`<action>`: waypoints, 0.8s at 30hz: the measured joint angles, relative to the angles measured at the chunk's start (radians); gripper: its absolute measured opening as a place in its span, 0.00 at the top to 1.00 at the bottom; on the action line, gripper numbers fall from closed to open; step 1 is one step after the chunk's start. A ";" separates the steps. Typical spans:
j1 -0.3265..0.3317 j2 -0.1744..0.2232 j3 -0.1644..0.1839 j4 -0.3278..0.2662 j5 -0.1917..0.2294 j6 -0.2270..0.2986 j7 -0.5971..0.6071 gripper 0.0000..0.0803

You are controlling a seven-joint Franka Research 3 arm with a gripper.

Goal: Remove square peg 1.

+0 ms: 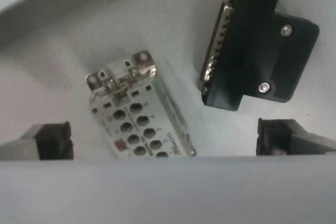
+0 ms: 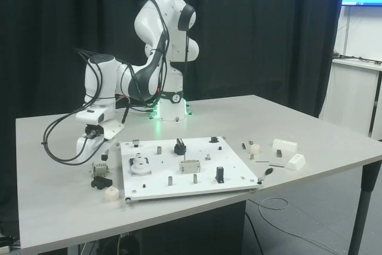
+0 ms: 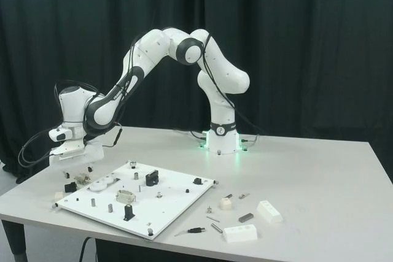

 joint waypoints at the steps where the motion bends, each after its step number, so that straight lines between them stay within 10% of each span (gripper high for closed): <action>1: 0.000 0.000 0.000 0.001 0.000 0.000 0.000 0.06; 24: 0.001 -0.022 -0.003 0.015 0.006 -0.022 0.014 0.00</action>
